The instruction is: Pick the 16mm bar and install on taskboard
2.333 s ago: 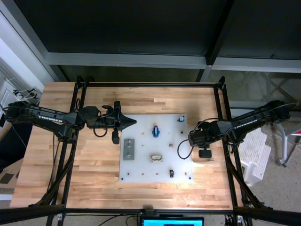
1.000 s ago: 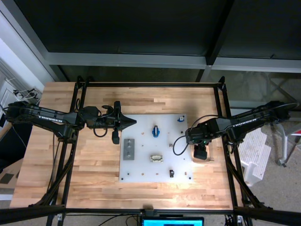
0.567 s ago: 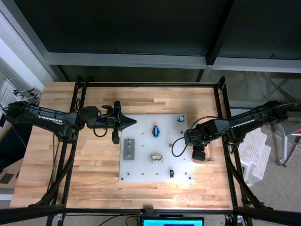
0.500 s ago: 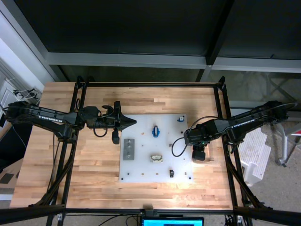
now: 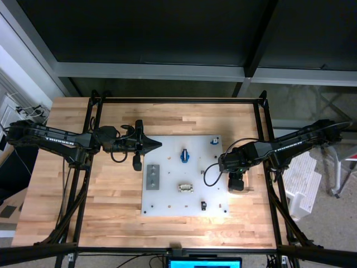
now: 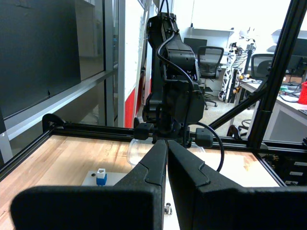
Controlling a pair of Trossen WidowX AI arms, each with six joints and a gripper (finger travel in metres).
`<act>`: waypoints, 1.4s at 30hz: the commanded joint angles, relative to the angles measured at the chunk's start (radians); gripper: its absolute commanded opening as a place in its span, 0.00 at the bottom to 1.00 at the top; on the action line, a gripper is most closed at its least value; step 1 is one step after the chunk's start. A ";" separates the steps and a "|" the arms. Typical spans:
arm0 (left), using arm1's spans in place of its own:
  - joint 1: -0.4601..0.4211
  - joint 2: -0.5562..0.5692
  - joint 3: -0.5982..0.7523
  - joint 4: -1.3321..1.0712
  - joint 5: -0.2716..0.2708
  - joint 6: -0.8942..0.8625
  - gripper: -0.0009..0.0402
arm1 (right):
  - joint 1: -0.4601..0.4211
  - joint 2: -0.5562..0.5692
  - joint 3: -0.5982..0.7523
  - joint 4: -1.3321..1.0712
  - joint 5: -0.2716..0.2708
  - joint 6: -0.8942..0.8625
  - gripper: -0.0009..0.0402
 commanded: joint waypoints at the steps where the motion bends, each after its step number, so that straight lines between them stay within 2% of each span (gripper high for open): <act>1: 0.000 0.000 0.000 0.000 0.000 0.000 0.02 | 0.044 -0.001 0.005 0.006 -0.001 -0.092 0.28; 4: 0.000 0.000 0.000 0.000 0.000 0.000 0.02 | 0.113 -0.001 0.021 0.004 0.002 -0.185 0.28; 8: 0.000 0.000 0.000 0.000 0.000 0.000 0.02 | 0.140 -0.001 0.034 -0.001 0.002 -0.206 0.28; 10: 0.000 0.000 0.000 0.000 0.000 0.000 0.02 | 0.140 -0.001 0.035 -0.002 0.015 -0.064 0.28; 12: 0.000 0.000 0.000 -0.001 0.000 0.000 0.02 | 0.141 0.001 0.035 -0.003 0.061 0.151 0.28; 18: 0.000 0.002 0.000 -0.001 0.000 0.000 0.02 | 0.159 0.024 0.035 0.009 0.021 0.554 0.30; 21: 0.000 0.002 0.000 -0.005 0.000 0.000 0.02 | 0.165 0.029 0.035 0.012 0.017 0.660 0.35; 26: 0.000 0.002 0.000 -0.027 0.000 0.000 0.02 | 0.171 0.047 0.035 0.017 0.047 0.805 0.43; 32: 0.000 0.002 0.000 -0.038 0.000 0.000 0.02 | 0.200 0.077 0.035 0.035 0.046 0.985 0.52; 42: 0.000 0.002 0.000 -0.045 0.000 0.000 0.02 | 0.230 0.126 0.035 0.071 0.042 1.209 0.60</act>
